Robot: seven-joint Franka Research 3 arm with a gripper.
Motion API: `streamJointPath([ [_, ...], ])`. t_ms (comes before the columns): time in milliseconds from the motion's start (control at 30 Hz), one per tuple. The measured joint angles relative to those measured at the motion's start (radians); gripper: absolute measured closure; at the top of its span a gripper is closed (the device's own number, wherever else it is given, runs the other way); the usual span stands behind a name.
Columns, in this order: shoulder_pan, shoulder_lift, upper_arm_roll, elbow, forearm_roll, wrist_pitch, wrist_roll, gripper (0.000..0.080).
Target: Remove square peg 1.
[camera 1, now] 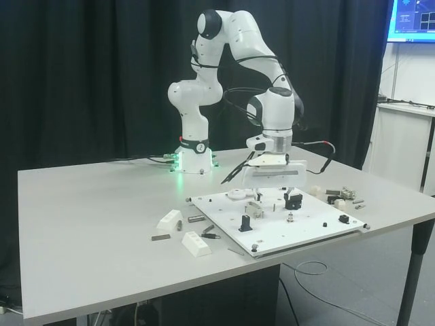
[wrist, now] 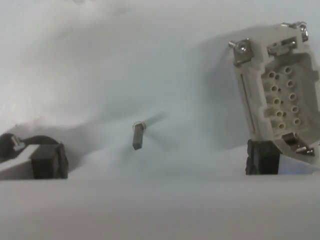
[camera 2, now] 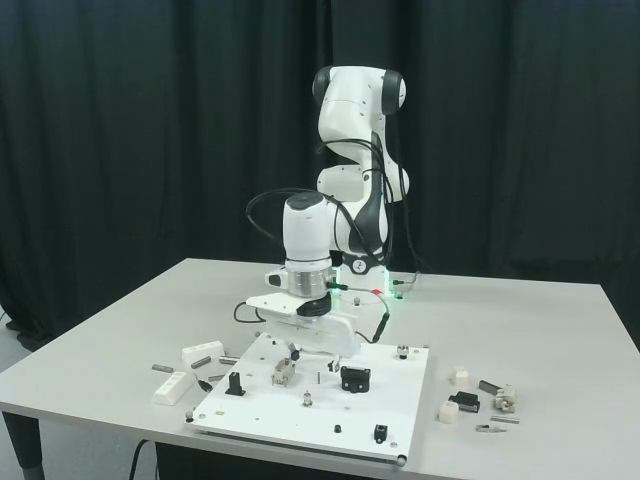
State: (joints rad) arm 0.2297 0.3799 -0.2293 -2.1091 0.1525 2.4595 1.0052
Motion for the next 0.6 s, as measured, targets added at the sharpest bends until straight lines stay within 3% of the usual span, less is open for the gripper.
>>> streamJointPath([
  [600,0.000,0.003,0.000,-0.008,0.000,0.008,0.089,0.0003],
])
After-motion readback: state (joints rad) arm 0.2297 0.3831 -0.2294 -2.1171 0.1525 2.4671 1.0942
